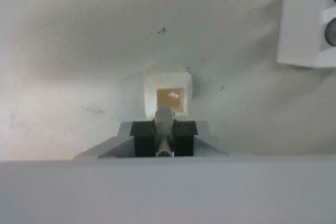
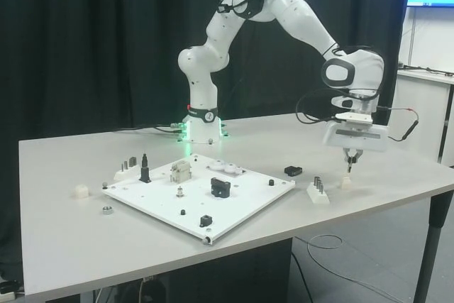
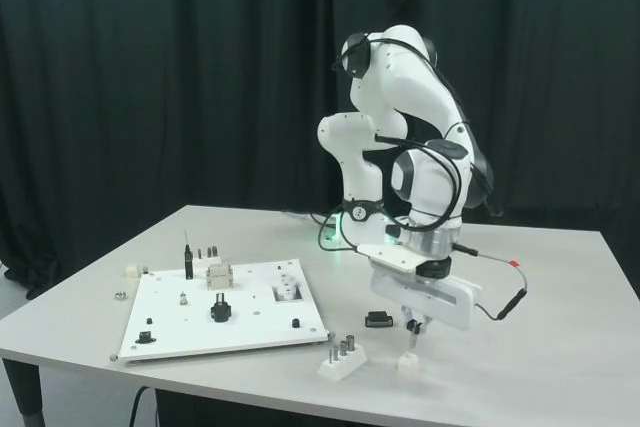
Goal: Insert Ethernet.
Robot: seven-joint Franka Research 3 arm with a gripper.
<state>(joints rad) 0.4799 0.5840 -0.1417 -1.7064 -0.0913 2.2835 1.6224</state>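
Note:
In the wrist view my gripper (image 1: 164, 139) is shut, its black pads (image 1: 142, 136) pressed on a thin grey stem. That stem runs down to the Ethernet plug (image 1: 171, 98), which shows inside a small white holder block (image 1: 169, 80) on the grey table. The room views place the gripper (image 2: 348, 163) (image 3: 412, 328) straight above that block (image 2: 345, 183) (image 3: 407, 362), near the table's front right edge. Whether the plug sits in the block or hangs just above it, I cannot tell.
A white holder with upright pins (image 2: 318, 193) (image 3: 340, 359) (image 1: 310, 19) stands close beside the block. A small black part (image 2: 294, 170) (image 3: 380, 320) lies behind it. The white task board (image 2: 234, 207) (image 3: 160, 292) carries several fittings. A white block (image 2: 81, 191) sits at the far left.

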